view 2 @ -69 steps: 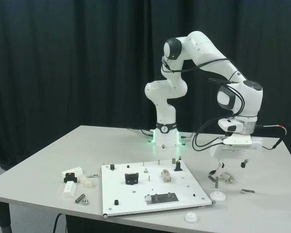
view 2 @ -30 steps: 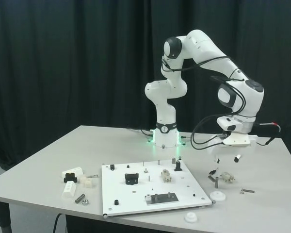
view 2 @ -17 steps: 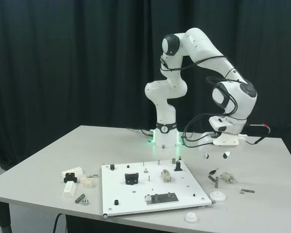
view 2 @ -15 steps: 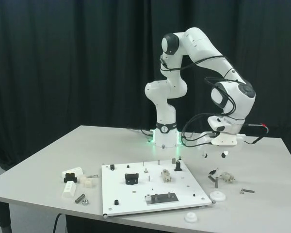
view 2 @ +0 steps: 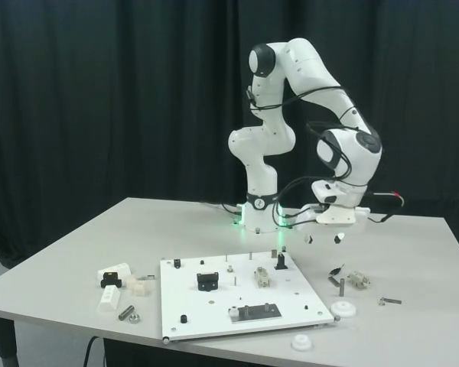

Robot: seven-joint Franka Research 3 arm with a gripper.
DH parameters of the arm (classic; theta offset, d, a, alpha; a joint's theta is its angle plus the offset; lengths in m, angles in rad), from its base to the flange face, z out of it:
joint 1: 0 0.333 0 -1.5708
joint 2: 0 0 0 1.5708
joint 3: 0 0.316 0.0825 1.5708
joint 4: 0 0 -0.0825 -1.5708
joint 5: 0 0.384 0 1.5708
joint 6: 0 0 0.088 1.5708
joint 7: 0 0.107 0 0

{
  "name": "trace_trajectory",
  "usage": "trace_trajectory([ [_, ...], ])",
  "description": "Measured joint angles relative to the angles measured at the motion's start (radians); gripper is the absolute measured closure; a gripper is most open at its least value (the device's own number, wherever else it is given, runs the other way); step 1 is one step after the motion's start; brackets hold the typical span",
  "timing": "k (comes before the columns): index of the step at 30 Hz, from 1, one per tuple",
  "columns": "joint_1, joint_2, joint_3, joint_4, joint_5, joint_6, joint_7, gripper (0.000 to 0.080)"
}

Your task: Remove square peg 4.

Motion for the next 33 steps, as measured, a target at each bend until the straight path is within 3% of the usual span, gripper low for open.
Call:
trace_trajectory([
  [8, -0.016, -0.078, 0.0, -0.135, -0.03, 0.093, 0.0, 0.0003],
  [18, -0.074, -0.159, 0.0, -0.259, -0.086, 0.169, 0.0, 0.0003],
  [25, -0.12, -0.193, 0.001, -0.313, -0.105, 0.2, -0.013, 0.0003],
  [33, -0.17, -0.199, 0.002, -0.335, -0.107, 0.21, -0.053, 0.0003],
])
